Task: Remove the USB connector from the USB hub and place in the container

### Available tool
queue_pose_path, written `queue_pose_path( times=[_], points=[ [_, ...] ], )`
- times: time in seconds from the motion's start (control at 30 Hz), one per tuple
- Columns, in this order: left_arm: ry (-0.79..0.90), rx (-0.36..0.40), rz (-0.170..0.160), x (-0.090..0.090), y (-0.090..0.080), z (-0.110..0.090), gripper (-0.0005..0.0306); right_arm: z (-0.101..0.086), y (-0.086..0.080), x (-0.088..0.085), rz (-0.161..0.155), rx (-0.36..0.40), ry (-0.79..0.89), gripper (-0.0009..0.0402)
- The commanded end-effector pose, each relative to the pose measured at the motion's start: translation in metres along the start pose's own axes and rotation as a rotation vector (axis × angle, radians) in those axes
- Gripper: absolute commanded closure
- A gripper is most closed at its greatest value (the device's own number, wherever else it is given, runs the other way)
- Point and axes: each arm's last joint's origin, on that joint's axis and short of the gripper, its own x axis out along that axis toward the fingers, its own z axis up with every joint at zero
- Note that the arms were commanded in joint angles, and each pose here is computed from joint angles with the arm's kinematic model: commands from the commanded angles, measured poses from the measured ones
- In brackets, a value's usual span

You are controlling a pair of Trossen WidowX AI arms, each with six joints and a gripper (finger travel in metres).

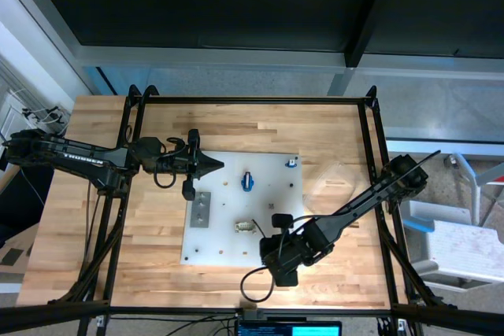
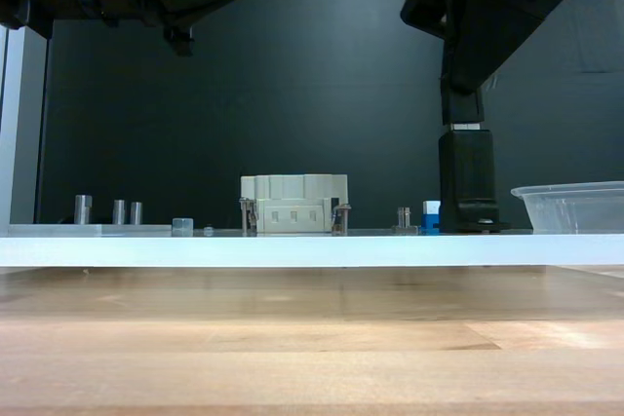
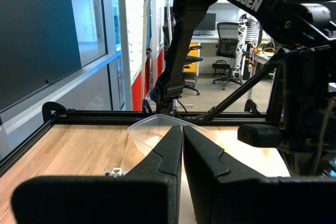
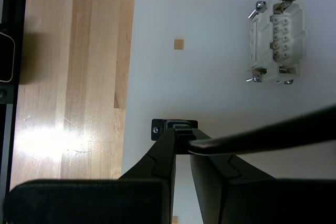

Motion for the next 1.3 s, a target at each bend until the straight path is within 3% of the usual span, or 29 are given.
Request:
queue_pose_path(
  times=[0.03, 0.4, 0.7, 1.0, 1.2, 1.3],
  points=[
    [-0.001, 0.000, 0.000, 0.000, 0.000, 0.000, 0.0300, -0.006, -0.002, -0.005, -0.025, 0.013, -0.015, 0.0393],
    [-0.001, 0.000, 0.000, 0.000, 0.000, 0.000, 0.0300, -0.023, -0.005, -0.015, -0.018, 0.035, -0.090, 0.0393],
    [-0.001, 0.000, 0.000, 0.000, 0.000, 0.000, 0.0300, -0.022, -0.005, -0.023, -0.020, 0.016, -0.122, 0.0393],
    [-0.001, 0.000, 0.000, 0.000, 0.000, 0.000, 0.0300, -0.024, -0.005, -0.021, -0.009, -0.020, -0.101, 0.0393],
    [-0.001, 0.000, 0.000, 0.000, 0.000, 0.000, 0.0300, -0.024, -0.004, -0.016, 0.016, -0.048, -0.061, 0.0393],
    [-0.001, 0.000, 0.000, 0.000, 0.000, 0.000, 0.0300, -0.021, -0.005, -0.014, 0.008, -0.059, -0.040, 0.0393]
  ],
)
